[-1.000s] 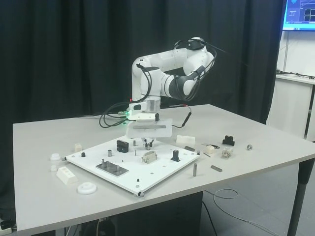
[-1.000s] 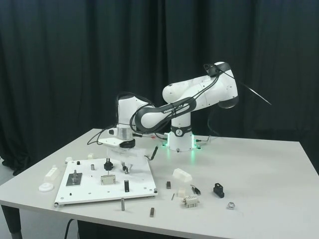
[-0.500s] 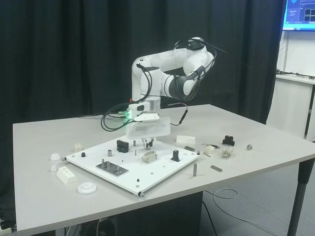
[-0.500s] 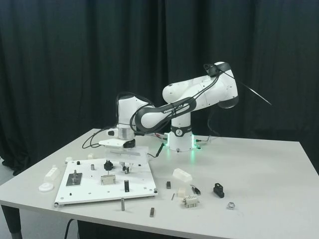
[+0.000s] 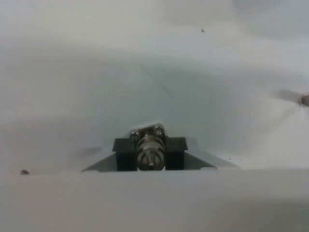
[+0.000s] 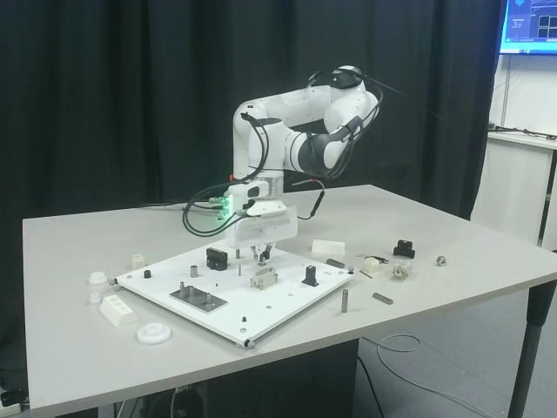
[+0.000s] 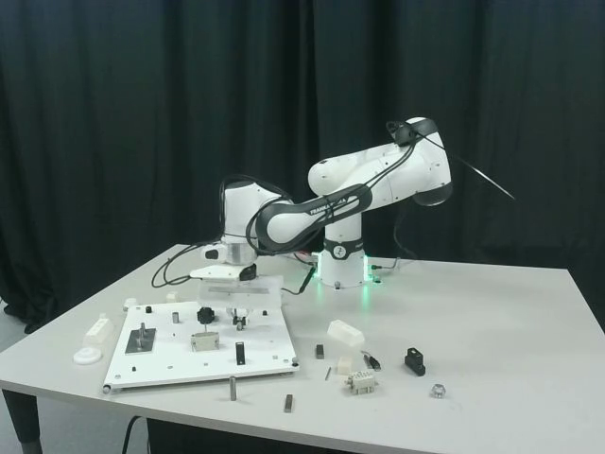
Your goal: Remove BNC.
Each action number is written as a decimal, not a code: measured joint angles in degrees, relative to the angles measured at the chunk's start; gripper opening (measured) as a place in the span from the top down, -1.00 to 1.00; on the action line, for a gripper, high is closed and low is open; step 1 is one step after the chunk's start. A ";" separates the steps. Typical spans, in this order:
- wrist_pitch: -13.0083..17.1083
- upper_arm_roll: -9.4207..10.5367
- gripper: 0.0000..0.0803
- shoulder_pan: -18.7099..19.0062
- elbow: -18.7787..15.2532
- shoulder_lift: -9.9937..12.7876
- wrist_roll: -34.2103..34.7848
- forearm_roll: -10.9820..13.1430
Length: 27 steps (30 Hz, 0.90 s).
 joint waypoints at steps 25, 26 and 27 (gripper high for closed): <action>-1.46 -0.39 0.70 -0.71 -0.24 -0.06 -29.78 1.16; -1.50 -0.40 0.70 -0.73 -0.24 -0.06 -30.38 1.17; -1.53 -0.41 0.70 -0.74 -0.24 -0.06 -31.07 1.18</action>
